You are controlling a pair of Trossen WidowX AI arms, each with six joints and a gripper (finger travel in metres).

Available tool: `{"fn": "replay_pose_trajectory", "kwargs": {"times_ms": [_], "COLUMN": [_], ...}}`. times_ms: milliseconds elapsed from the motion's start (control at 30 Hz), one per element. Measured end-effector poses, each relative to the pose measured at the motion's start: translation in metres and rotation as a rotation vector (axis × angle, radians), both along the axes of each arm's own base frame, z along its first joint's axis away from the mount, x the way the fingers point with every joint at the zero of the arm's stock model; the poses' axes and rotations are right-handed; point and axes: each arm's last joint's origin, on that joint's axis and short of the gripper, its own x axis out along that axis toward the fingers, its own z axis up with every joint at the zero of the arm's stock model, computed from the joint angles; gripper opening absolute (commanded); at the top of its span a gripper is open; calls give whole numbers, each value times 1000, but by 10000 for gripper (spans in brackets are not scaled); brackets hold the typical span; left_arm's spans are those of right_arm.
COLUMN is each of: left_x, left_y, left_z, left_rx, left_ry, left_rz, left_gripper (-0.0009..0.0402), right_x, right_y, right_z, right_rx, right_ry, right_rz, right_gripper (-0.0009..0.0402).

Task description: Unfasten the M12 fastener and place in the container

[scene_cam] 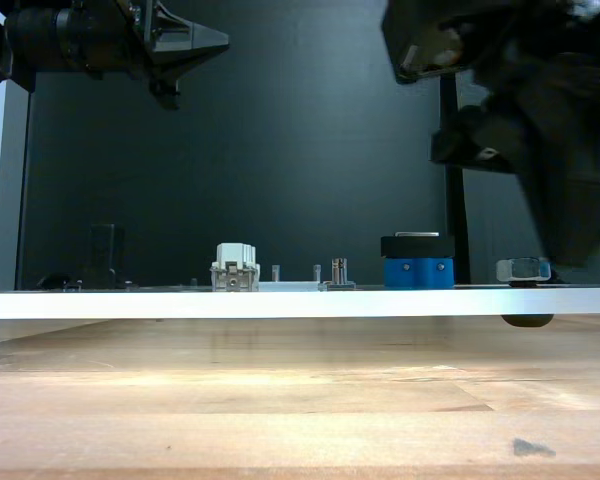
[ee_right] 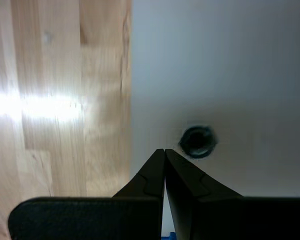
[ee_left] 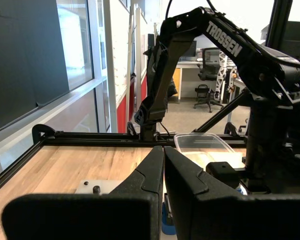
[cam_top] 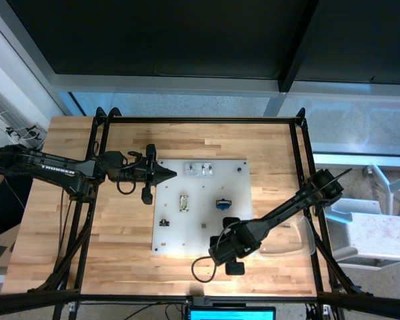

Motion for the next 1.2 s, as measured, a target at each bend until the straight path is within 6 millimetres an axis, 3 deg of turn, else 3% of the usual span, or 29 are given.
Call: {"fn": "replay_pose_trajectory", "kwargs": {"times_ms": [133,400,967,1067,1200], "left_x": [0,0,0,0,0], "left_y": [0,0,0,0,0], "left_z": [0,0,0,0,0], "left_rx": [0,0,0,0,0], "left_ry": [0,0,0,0,0], "left_rz": [0,-1,2,0,0], "left_gripper": [0,0,0,0,0], "right_x": [2,-4,-1,1,3], "right_y": [-3,-18,-7,-4,-2], "right_z": [0,15,25,31,37], "right_rx": [-7,-292,-82,-65,-32], "right_ry": [-4,-63,-7,-24,-27], "right_rz": [-3,-121,-97,-77,-51], "right_gripper": [0,0,2,29,107]}}
